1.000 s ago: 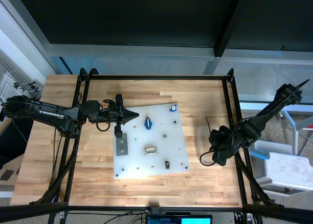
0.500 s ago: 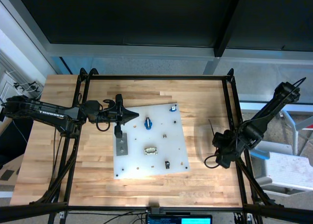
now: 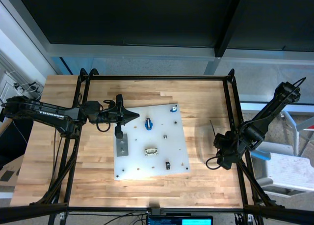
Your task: Remove the USB connector from the USB hub and place in the container
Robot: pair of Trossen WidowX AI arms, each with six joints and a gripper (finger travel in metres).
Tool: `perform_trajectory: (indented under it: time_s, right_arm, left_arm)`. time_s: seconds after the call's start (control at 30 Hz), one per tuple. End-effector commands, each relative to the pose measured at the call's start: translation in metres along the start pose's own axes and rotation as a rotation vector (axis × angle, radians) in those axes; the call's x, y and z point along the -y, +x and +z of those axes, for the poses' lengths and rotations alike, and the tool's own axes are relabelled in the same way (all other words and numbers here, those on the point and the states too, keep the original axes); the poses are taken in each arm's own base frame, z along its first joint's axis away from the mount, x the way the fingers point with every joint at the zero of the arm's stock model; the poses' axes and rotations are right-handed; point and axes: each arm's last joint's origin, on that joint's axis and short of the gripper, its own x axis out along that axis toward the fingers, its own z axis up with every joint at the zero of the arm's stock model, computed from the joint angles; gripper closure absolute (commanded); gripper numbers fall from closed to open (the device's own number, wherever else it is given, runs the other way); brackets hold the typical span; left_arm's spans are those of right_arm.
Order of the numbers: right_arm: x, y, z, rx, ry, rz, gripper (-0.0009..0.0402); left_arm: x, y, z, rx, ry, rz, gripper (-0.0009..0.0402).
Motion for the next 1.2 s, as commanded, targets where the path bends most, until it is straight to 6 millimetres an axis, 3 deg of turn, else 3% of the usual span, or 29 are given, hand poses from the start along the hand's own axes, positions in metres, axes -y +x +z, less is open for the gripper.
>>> perform_trajectory:
  time_s: [0.03,0.2,0.73,1.2]
  right_arm:
    - [0.0,0.0001,-0.0001,0.001,0.0,-0.001,0.0393]
    - [-0.0001,0.0001,-0.0003,0.0,-0.005,-0.001,0.0373]
    - [-0.0001,0.0001,-0.0003,0.0,-0.006,-0.001,0.023]
    - [-0.0001,0.0001,-0.0003,0.001,-0.004,-0.001,0.0225]
  left_arm:
    - [0.0,0.0,0.0001,0.0,0.0,0.0,0.0392]
    - [0.0,0.0,0.0001,0.0,0.0,0.0,0.0392]
    - [0.0,0.0,0.0001,0.0,0.0,0.0,0.0392]
    - [0.0,0.0,0.0001,0.0,0.0,0.0,0.0392]
